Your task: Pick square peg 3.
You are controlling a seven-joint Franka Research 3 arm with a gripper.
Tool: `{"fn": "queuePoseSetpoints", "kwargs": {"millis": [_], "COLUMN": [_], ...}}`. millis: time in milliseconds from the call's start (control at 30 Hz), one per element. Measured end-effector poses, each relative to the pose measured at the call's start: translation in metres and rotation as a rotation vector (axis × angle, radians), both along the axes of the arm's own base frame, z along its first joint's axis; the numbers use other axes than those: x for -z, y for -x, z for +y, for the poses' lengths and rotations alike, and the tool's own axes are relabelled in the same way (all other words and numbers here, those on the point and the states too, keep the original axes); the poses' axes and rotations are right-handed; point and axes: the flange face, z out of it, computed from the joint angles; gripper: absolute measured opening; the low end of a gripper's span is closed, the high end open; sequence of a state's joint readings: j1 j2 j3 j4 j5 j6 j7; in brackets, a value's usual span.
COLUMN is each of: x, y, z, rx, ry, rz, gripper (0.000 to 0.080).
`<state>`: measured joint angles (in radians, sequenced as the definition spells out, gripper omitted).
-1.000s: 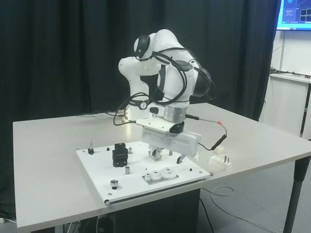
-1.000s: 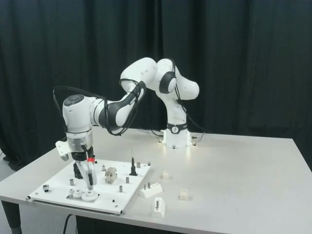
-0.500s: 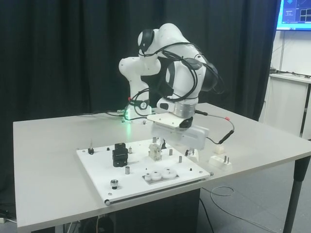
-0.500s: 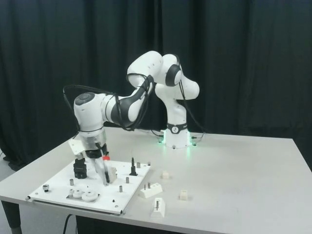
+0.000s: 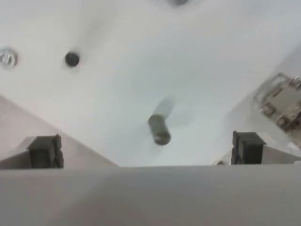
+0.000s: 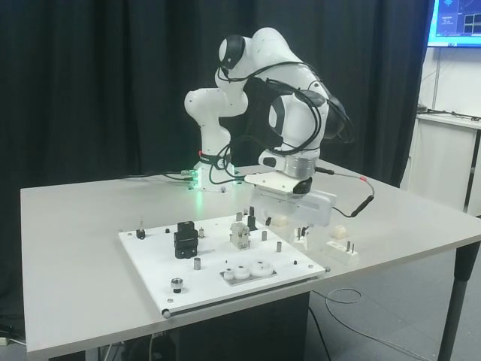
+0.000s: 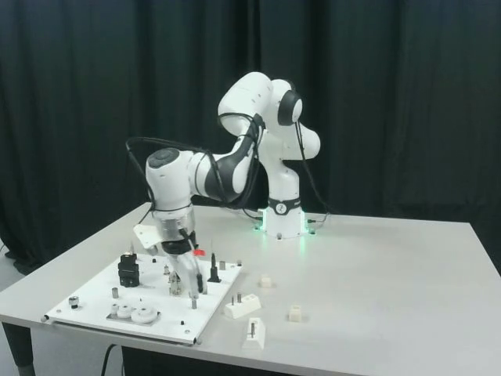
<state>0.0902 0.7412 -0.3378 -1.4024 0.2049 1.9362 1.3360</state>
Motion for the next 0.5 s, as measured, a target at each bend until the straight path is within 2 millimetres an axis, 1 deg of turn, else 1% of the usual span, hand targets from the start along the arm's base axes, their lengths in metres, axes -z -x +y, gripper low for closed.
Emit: {"fn": "queuePoseSetpoints", "kwargs": {"millis": [500], "x": [0.012], "y": [0.029], "z": [0.045], "rx": [-0.028], "ry": [0.007], "rz": [-0.088], "gripper": [0.08]}}
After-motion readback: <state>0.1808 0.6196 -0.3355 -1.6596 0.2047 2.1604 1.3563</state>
